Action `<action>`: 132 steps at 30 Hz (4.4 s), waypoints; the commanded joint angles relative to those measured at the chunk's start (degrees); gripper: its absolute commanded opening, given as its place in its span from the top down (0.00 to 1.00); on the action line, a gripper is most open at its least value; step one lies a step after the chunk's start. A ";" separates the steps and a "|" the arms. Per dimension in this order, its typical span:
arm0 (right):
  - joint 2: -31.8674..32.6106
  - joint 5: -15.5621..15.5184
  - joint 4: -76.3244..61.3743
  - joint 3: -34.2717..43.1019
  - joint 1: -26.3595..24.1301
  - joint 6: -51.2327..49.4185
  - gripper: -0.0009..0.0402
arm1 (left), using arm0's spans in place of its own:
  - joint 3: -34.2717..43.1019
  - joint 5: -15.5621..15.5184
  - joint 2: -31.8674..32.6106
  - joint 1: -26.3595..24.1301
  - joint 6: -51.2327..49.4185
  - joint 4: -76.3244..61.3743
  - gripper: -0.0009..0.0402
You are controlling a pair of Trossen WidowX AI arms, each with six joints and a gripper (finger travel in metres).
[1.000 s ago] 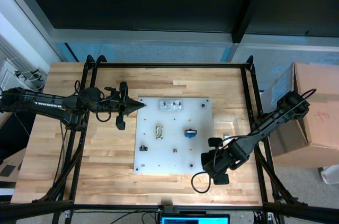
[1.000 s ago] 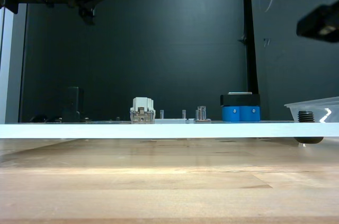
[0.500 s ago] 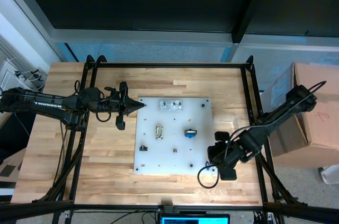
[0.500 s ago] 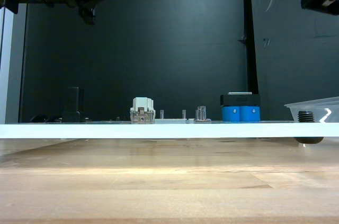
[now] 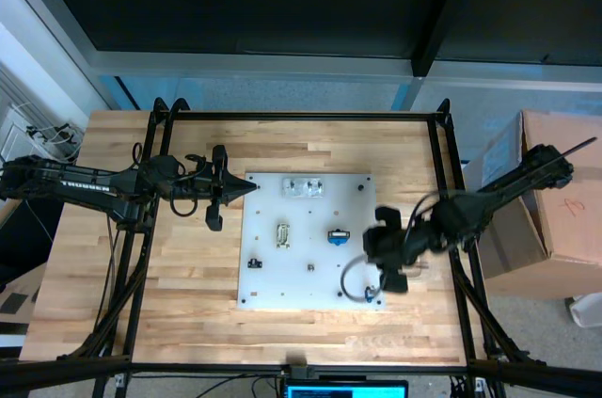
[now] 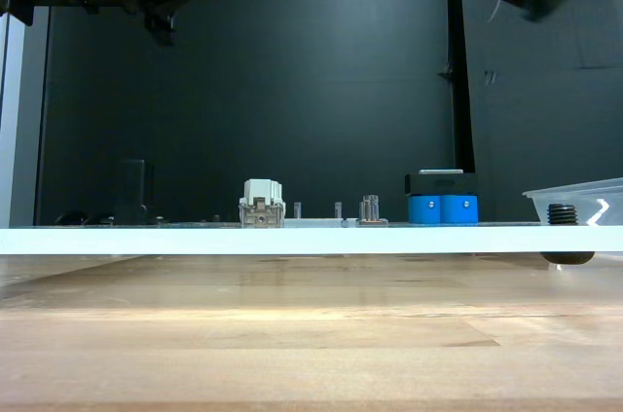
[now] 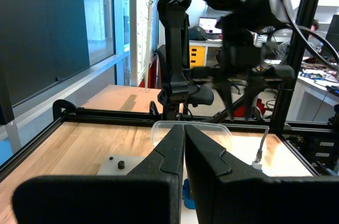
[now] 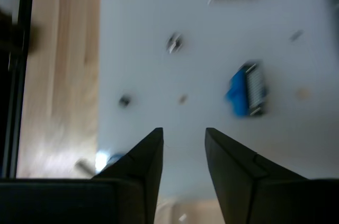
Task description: Pick the RJ45 connector and install on the taskboard
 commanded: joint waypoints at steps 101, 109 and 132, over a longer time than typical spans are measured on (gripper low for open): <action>-15.61 -11.21 76.72 -32.85 -28.48 -22.40 0.98 | 0.00 0.02 0.02 0.02 0.00 -0.02 0.98; -15.61 -11.21 76.70 -32.85 -28.46 -22.40 0.98 | 0.00 0.02 0.02 0.02 0.02 -0.02 0.98; -15.61 -11.19 76.59 -32.85 -28.46 -22.40 0.98 | 0.00 0.02 0.02 0.02 0.00 -0.04 0.98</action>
